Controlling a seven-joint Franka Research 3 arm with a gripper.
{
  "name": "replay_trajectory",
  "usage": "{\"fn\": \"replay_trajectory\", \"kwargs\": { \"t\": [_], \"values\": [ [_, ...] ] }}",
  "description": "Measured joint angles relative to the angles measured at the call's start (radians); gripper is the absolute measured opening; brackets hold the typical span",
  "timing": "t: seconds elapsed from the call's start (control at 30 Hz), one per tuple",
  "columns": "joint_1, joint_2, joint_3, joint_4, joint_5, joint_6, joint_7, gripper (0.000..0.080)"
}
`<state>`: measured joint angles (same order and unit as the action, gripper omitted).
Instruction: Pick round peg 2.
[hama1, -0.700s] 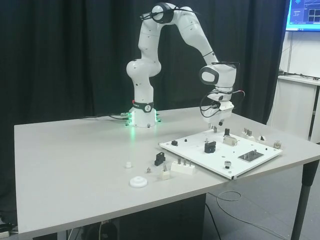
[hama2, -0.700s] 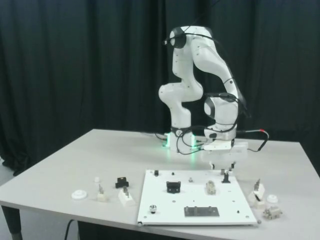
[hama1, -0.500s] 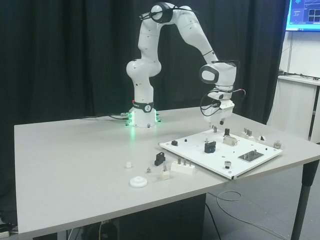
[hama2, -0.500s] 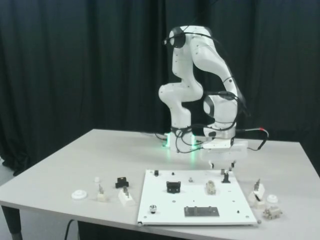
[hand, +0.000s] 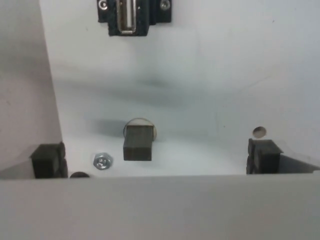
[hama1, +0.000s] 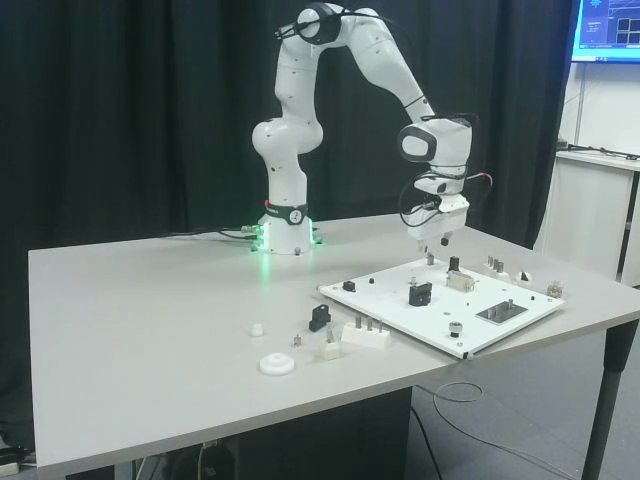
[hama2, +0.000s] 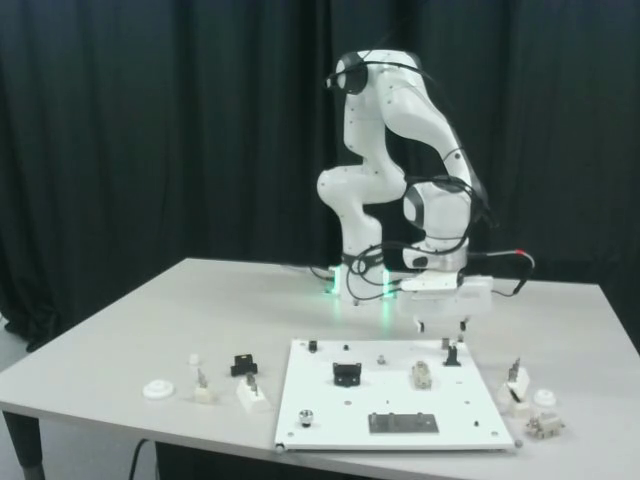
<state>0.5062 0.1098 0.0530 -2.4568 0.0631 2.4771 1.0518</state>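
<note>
My gripper (hama1: 432, 240) (hama2: 443, 324) hangs open a short way above the far edge of the white board (hama1: 520, 318) (hama2: 300, 420). Right under it stands a small dark peg (hama1: 430, 258) (hama2: 445, 343). In the wrist view the peg (hand: 137, 143) shows as a dark, square-topped piece on a pale round base, between my two black fingertips (hand: 48, 160) and well below them. The gripper (hand: 155, 159) holds nothing.
On the board near the peg are a black connector block (hand: 134, 17), a hex nut (hand: 102, 161), a small hole (hand: 258, 132) and a black upright part (hama1: 453, 266). Loose white and black parts (hama1: 365, 333) and a white disc (hama1: 276, 364) lie on the grey table beside the board.
The arm has lifted, and the gripper now hangs slightly higher above the board's far edge. The parts on the board have not moved.
</note>
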Motion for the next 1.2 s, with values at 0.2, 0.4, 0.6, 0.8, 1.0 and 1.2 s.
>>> {"fn": "replay_trajectory", "kwargs": {
  "t": [0.2, 0.4, 0.6, 0.8, 1.0, 1.2],
  "values": [
    [-0.004, -0.005, 0.000, 0.000, -0.009, -0.005, 0.000, 0.0800],
    [-0.004, -0.005, 0.000, 0.001, -0.014, -0.006, 0.000, 0.0800],
    [-0.004, -0.006, 0.000, 0.002, -0.022, -0.006, -0.001, 0.0800],
    [-0.004, -0.006, 0.002, 0.004, -0.036, -0.006, -0.001, 0.0800],
    [-0.004, -0.010, 0.003, 0.007, -0.036, -0.006, -0.001, 0.0800],
    [-0.002, -0.016, 0.006, 0.009, -0.036, -0.006, 0.000, 0.0800]
  ]
}}
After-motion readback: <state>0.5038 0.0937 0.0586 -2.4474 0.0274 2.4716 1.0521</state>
